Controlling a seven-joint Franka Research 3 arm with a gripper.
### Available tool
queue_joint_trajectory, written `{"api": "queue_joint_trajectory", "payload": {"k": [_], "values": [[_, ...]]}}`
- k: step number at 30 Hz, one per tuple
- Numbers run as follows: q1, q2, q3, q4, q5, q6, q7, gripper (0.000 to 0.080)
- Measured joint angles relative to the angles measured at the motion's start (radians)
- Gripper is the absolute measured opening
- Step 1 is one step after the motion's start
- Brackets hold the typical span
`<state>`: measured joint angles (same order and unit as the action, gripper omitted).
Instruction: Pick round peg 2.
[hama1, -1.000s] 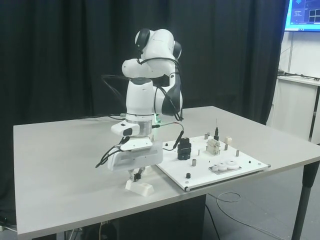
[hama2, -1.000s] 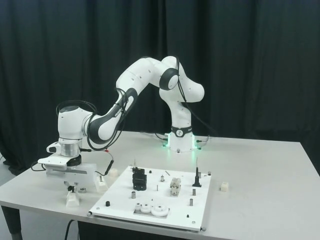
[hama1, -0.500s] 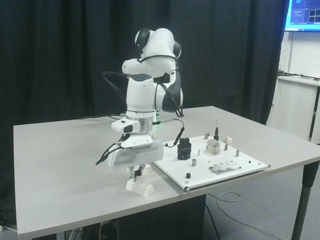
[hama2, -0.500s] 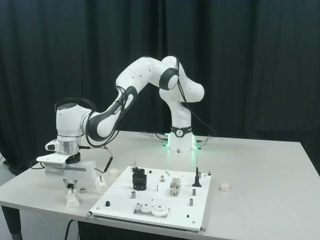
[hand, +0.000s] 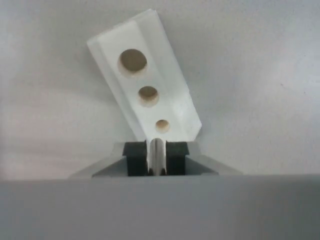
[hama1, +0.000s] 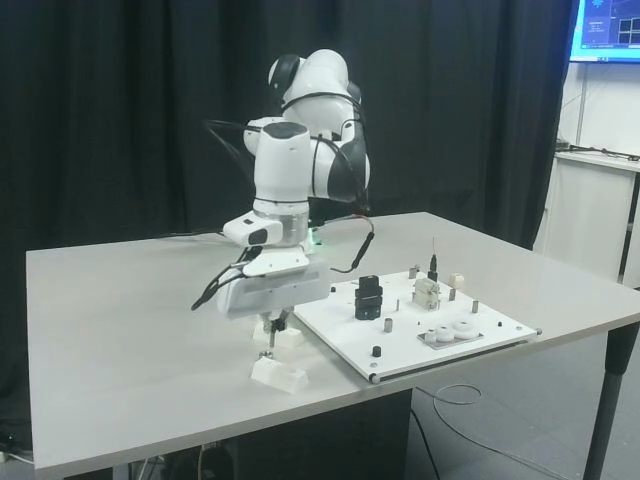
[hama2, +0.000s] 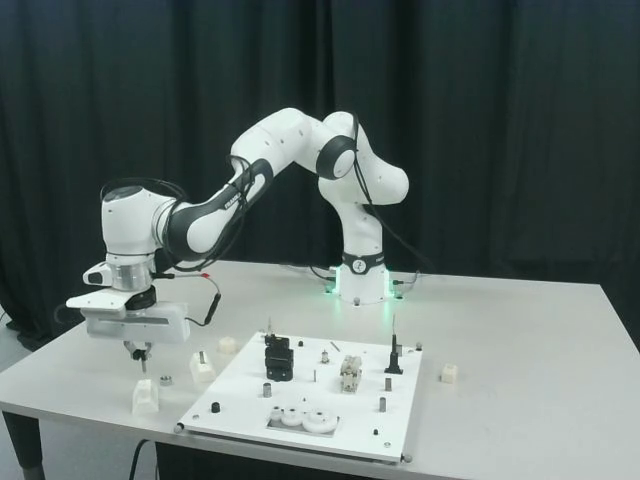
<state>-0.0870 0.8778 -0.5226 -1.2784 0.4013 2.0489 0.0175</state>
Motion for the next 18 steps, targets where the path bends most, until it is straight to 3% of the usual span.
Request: {"api": "queue_joint_trajectory", "payload": {"k": [8, 18], "values": [[0.000, 0.000, -0.001, 0.026, -0.014, -0.034, 0.025, 0.0074], [-0.002, 0.000, -0.004, 0.031, -0.018, -0.035, 0.031, 0.0074]]}}
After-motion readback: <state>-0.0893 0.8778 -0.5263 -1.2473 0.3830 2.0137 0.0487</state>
